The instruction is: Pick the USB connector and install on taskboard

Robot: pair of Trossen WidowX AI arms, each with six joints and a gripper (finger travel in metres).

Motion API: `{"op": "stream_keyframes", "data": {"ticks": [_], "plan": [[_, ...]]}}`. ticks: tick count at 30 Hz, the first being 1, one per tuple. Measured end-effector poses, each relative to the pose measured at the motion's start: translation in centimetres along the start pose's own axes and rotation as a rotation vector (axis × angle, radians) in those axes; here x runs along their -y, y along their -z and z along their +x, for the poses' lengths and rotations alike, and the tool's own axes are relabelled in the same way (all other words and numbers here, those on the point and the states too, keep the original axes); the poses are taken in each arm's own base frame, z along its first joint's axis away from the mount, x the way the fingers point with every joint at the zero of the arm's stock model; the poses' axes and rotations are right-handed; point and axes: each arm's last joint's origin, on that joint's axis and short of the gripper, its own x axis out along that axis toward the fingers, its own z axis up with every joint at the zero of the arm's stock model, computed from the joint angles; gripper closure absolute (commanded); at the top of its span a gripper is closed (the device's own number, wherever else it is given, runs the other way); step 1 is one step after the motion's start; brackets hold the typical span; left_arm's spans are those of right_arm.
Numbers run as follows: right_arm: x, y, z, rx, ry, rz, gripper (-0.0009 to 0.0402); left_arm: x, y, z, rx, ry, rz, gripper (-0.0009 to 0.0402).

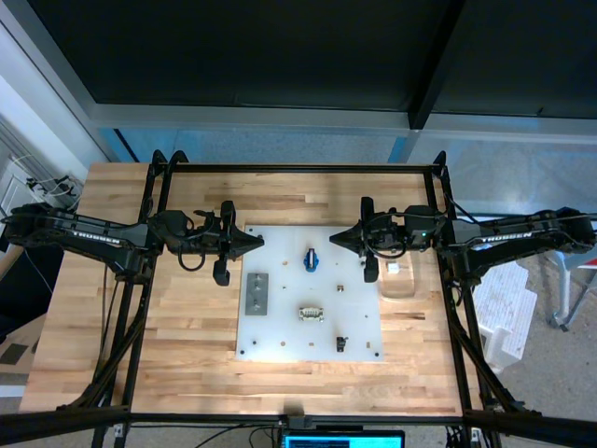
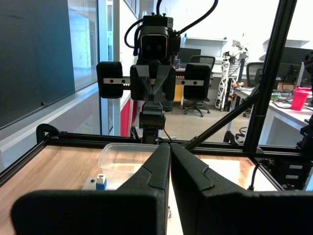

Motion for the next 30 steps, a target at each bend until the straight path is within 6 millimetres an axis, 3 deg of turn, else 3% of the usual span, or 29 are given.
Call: {"op": "stream_keyframes", "data": {"ticks": [30], "plan": [[0.32,0.59,-0.23,0.065,-0.027,-0.031,0.0393,0.00,0.00,0.00,0.000,0.000,0.000,0.0393]]}}
